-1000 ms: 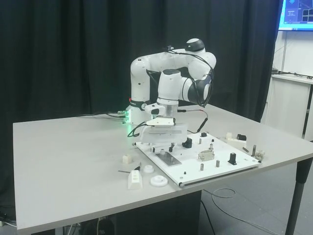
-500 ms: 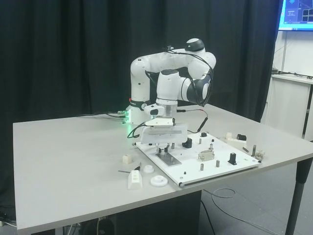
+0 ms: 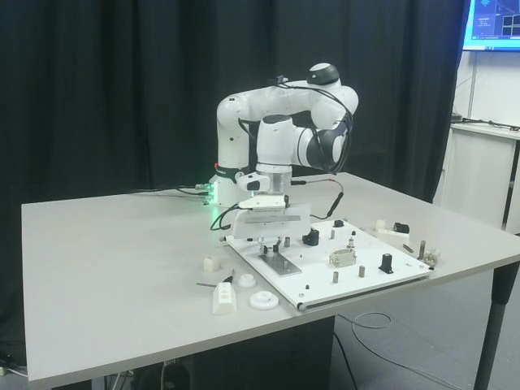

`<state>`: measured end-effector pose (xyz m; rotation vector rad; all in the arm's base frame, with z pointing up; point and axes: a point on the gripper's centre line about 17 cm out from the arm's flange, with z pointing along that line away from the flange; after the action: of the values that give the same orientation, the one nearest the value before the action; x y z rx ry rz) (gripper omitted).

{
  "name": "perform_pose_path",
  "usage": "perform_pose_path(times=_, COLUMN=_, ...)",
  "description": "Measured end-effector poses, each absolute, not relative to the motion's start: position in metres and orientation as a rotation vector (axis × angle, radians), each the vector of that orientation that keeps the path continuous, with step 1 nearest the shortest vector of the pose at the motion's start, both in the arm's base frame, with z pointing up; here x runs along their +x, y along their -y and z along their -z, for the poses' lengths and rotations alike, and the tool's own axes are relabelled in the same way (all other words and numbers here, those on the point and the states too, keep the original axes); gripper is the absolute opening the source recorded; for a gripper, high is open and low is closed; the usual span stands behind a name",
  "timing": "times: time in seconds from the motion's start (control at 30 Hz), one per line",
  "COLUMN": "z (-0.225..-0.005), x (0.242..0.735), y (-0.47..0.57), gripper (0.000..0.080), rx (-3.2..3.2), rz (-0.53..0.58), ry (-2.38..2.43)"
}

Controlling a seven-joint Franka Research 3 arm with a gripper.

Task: Remove small gear.

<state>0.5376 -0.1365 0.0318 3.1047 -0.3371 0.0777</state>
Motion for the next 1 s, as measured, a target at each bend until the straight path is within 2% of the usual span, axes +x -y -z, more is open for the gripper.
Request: perform_pose_path(times=1.0, z=-0.0338, x=0.5377, y=0.1365, gripper=0.0191, rx=3.127, rz=-0.114, ry=0.319)
